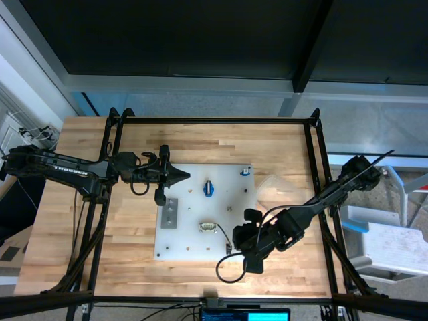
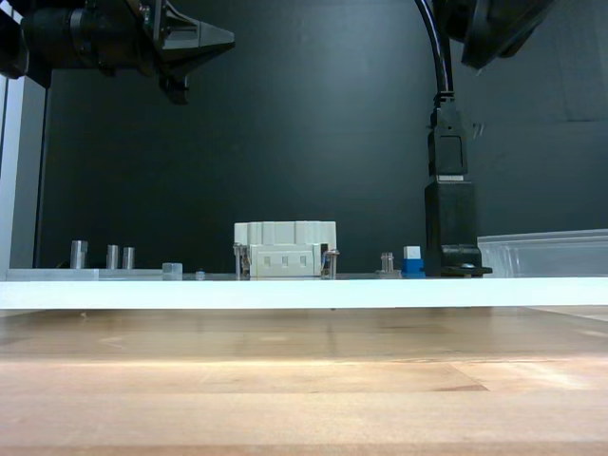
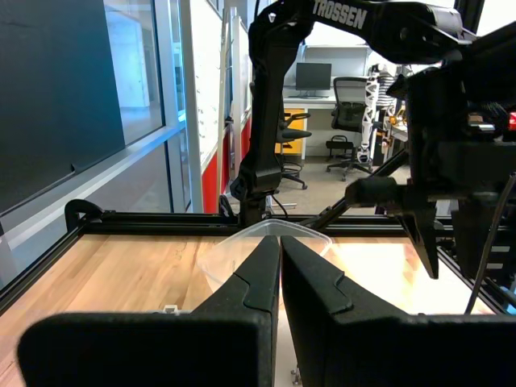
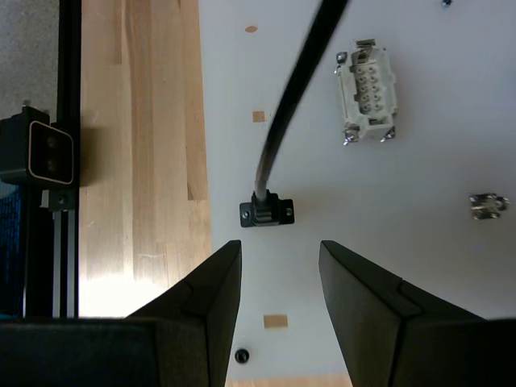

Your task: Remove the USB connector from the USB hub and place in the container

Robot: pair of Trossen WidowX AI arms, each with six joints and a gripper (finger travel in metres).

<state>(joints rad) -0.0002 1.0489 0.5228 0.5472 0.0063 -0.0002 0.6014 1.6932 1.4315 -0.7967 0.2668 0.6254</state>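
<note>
The USB connector (image 2: 447, 152) stands upright, plugged into the black USB hub (image 2: 449, 228) on the white board (image 1: 187, 244). Its thin black cable (image 1: 224, 273) curls in a loop off the board's near edge. My right gripper (image 4: 280, 248) hovers above the hub (image 4: 266, 211), open, with nothing between its fingers (image 4: 218, 294). The cable (image 4: 298, 89) runs up past it. The clear container (image 1: 274, 187) sits on the wood just right of the board, and its rim (image 3: 306, 234) also shows in the left wrist view. My left gripper (image 1: 177, 175) is shut and hangs over the board's far left corner.
A white multi-pin connector (image 1: 207, 229) is fixed near the board's middle front. A blue clip (image 1: 209, 188) sits farther back. Metal pegs (image 1: 172, 215) stand on a grey plate at the board's left. A black frame (image 1: 319, 200) rims the table.
</note>
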